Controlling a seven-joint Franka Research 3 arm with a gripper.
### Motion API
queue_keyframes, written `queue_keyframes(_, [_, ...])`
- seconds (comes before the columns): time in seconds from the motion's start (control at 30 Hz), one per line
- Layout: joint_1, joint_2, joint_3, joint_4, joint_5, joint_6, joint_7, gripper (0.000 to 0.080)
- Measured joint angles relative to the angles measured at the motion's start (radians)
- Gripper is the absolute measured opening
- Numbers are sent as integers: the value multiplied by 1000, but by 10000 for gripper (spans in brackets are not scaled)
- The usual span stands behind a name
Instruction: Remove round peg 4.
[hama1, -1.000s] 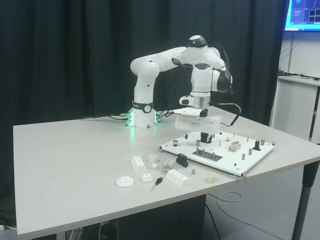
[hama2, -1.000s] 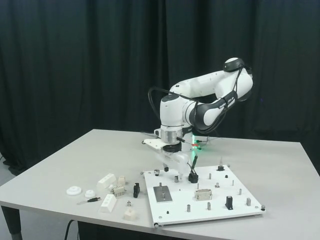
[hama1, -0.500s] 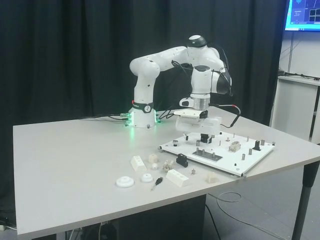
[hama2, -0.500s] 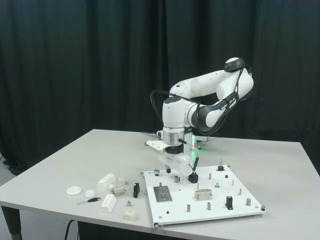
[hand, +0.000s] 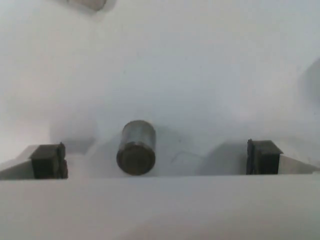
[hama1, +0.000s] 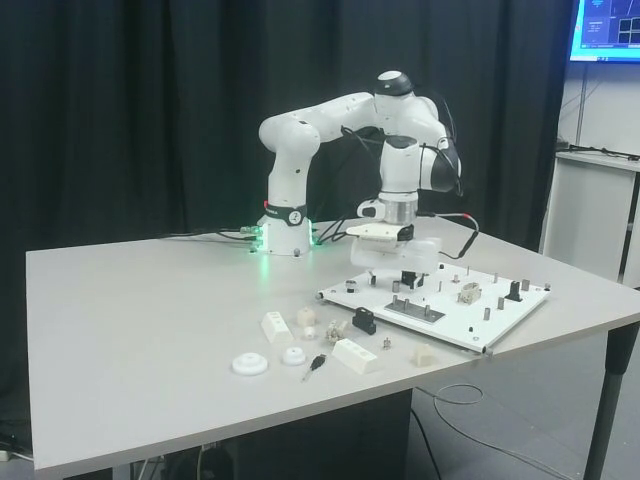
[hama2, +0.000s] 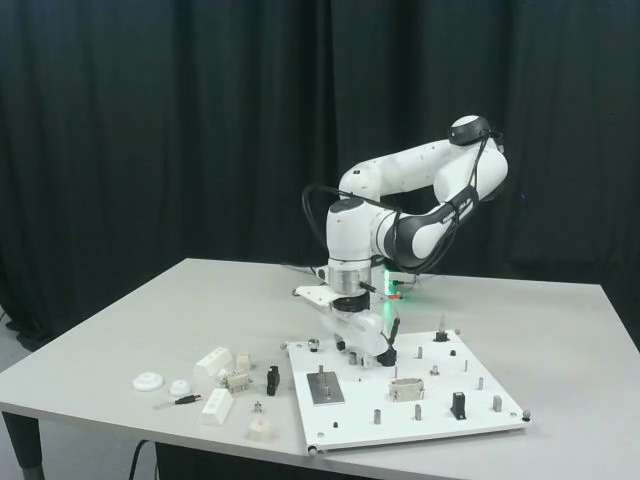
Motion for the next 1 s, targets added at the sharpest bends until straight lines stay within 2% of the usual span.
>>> queue_keyframes(0.47, [24,0,13,-6,2,25,-2,800])
queue_keyframes(0.5, [26,0,13,-7,2,28,-2,692])
queue_keyframes(0.7, [32,0,13,-12,2,43,-2,692])
queue_keyframes(0.73, [32,0,13,-12,2,45,-2,502])
queue_keyframes(0.87, [32,0,13,-13,2,50,-2,502])
queue_keyframes(0.9, [33,0,13,-12,2,51,-2,292])
queue_keyframes(1.0, [34,-2,13,-7,7,54,-2,292])
